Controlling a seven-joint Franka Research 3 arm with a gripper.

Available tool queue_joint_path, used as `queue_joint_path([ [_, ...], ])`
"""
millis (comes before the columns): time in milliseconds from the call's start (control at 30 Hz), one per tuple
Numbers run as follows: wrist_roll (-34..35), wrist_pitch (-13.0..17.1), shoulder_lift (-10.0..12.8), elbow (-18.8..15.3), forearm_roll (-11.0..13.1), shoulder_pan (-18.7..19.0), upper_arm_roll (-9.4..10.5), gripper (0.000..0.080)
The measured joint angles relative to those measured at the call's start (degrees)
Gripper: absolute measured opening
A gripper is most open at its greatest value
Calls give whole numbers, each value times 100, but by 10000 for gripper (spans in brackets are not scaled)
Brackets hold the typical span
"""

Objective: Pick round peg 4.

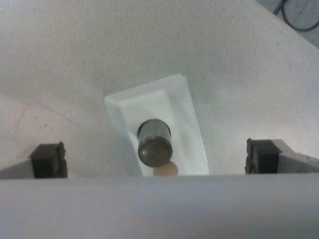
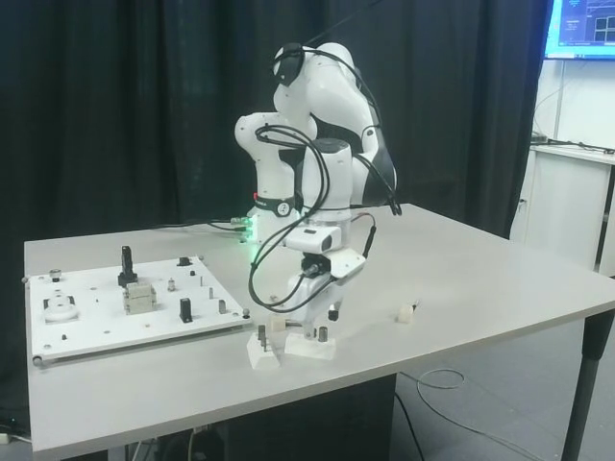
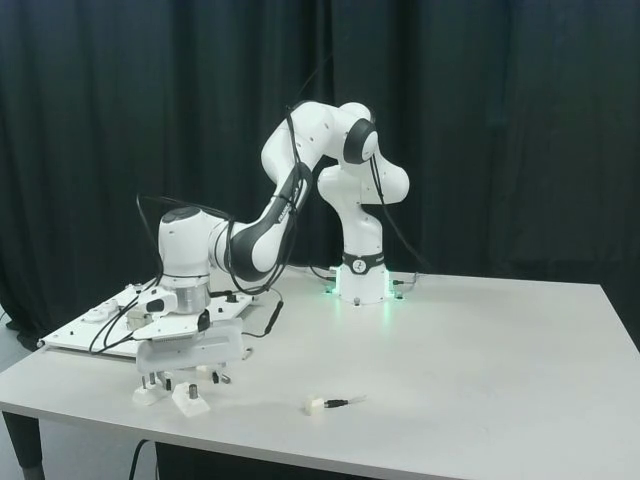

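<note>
In the wrist view a grey round peg (image 1: 154,144) stands upright in a white holder (image 1: 187,119) on the grey table. My gripper (image 1: 154,158) is open, directly above the peg. One black fingertip (image 1: 48,160) and the other (image 1: 260,155) stand wide on either side of the peg, well apart from it. From the first room view the gripper (image 2: 319,315) hangs low over the holder (image 2: 312,348) near the table's front edge. The second room view shows the gripper (image 3: 188,368) just over the holder (image 3: 190,400).
A second white holder (image 2: 261,352) with a peg stands close beside the first. A white board (image 2: 125,312) carrying several parts lies at the table's left. A small white piece with a pin (image 2: 405,312) lies to the right. A black cable (image 1: 299,15) runs beyond the table's edge.
</note>
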Motion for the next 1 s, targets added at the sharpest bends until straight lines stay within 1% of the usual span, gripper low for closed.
queue_joint_path([
  [433,3,58,51,5,9,-12,26,800],
  [1000,10,160,99,6,83,-26,37,800],
])
